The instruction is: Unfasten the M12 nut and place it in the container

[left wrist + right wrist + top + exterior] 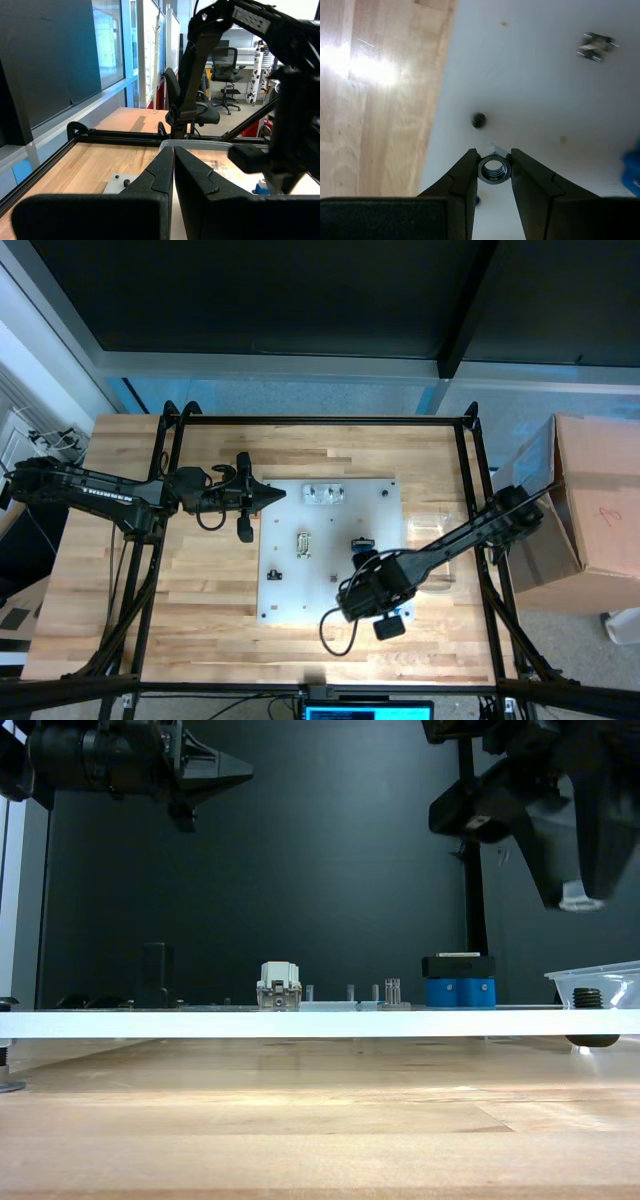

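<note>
The left arm reaches in from 9 o'clock over the wooden surface [200, 580]. The left hand [280, 494] hangs high over the 10 o'clock corner of the white board [330, 540], pointing toward 3 o'clock. In the left wrist view its two fingers [160, 175] are pressed flat against each other with nothing between them.

On the board, seen from the low view, a white connector [278, 988] stands near the middle. A blue block [458, 992] with a black top stands toward 3 o'clock of it.

The right arm comes in from 3 o'clock and bends down over the board's 5 o'clock corner. The right hand [578, 892] points straight down, raised well above the board. The right wrist view shows its fingers [462, 172] closed on the M12 nut [493, 169]. The nut is gripped by its sides between the fingertips with its threaded hole facing the camera, and the white board lies beneath it. In the low view a pale glint shows at the tip of this hand, clear of the board.

Below it, at about 6 o'clock, the black stud [588, 997] stands bare with its ribs showing, so the nut is off its stud.

The clear container [440, 520] lies just beside the board's 3 o'clock edge. In the low view its rim shows behind the stud. The nut is not in it.
</note>
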`<action>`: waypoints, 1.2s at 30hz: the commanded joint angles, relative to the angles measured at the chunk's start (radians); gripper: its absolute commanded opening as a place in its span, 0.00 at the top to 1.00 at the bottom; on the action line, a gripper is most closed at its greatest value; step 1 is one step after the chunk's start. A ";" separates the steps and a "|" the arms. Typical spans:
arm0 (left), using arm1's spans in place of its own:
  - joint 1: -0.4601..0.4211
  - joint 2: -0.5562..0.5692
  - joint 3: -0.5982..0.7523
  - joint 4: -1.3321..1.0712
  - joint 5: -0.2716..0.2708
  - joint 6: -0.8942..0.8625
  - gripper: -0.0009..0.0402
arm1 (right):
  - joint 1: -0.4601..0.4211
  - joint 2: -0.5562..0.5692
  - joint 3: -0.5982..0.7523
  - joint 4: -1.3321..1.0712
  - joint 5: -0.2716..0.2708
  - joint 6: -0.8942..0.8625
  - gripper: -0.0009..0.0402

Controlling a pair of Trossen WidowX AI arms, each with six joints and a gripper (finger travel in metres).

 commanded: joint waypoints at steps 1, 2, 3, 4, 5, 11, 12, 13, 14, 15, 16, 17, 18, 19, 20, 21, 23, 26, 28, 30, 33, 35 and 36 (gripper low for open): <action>0.000 0.000 0.000 0.001 0.000 0.000 0.98 | -0.006 -0.077 -0.062 0.000 0.009 0.004 0.95; 0.000 0.000 0.000 0.000 0.000 0.000 0.98 | -0.009 -0.102 -0.084 0.000 0.009 0.013 0.95; 0.000 0.000 0.000 0.000 0.000 0.000 0.98 | -0.010 -0.130 -0.108 -0.001 0.009 0.023 0.95; 0.000 0.000 0.000 0.000 0.000 0.000 0.98 | -0.011 -0.164 -0.135 -0.001 0.009 0.024 0.95; 0.000 0.000 0.000 0.000 0.000 0.000 0.98 | -0.012 -0.192 -0.163 -0.001 0.008 0.024 0.95; 0.000 0.000 0.000 0.000 0.000 0.000 0.98 | -0.017 -0.382 -0.346 -0.003 0.009 0.079 0.95; 0.000 0.000 0.000 0.000 0.000 0.000 0.98 | -0.017 -0.410 -0.374 -0.003 0.009 0.092 0.95; 0.000 0.000 0.000 0.001 0.000 0.000 0.98 | -0.019 -0.439 -0.401 -0.003 0.008 0.103 0.95; 0.000 0.000 0.000 0.001 0.000 0.000 0.98 | -0.022 -0.467 -0.426 -0.004 0.008 0.103 0.95; 0.000 0.000 0.000 0.000 0.000 0.000 0.98 | -0.024 -0.494 -0.452 -0.004 0.008 0.104 0.95; 0.000 0.000 0.000 0.000 0.000 0.000 0.98 | -0.026 -0.520 -0.476 -0.006 0.009 0.111 0.95; 0.000 0.000 0.000 0.000 0.000 0.000 0.98 | -0.028 -0.544 -0.499 -0.008 0.009 0.122 0.95; 0.000 0.000 0.000 0.000 0.000 0.000 0.98 | -0.032 -0.568 -0.521 -0.008 0.009 0.130 0.95; 0.000 0.000 0.000 0.000 0.000 0.000 0.98 | -0.037 -0.591 -0.545 -0.008 0.009 0.138 0.95; 0.000 0.000 0.000 0.001 0.000 0.000 0.98 | -0.044 -0.611 -0.567 -0.008 0.009 0.156 0.95; 0.000 0.000 0.000 0.001 0.000 0.000 0.98 | -0.053 -0.628 -0.588 -0.008 0.009 0.169 0.95; 0.000 0.000 0.000 0.000 0.000 0.000 0.98 | -0.077 -0.660 -0.631 -0.007 0.009 0.180 0.95; 0.000 0.000 0.000 0.000 0.000 0.000 0.98 | -0.105 -0.689 -0.695 -0.001 0.020 0.178 0.95; 0.000 0.000 0.000 0.000 0.000 0.000 0.98 | -0.118 -0.690 -0.732 0.008 0.045 0.179 0.95; 0.000 0.000 0.000 0.000 0.000 0.000 0.98 | -0.124 -0.690 -0.767 0.027 0.059 0.187 0.95; 0.000 0.000 0.000 0.000 0.000 0.000 0.98 | -0.124 -0.689 -0.814 0.079 0.057 0.212 0.95; 0.000 0.000 0.000 0.000 0.000 0.000 0.98 | -0.124 -0.689 -0.839 0.111 0.053 0.229 0.95; 0.000 0.000 0.000 0.000 0.000 0.000 0.98 | -0.124 -0.689 -0.849 0.124 0.052 0.233 0.95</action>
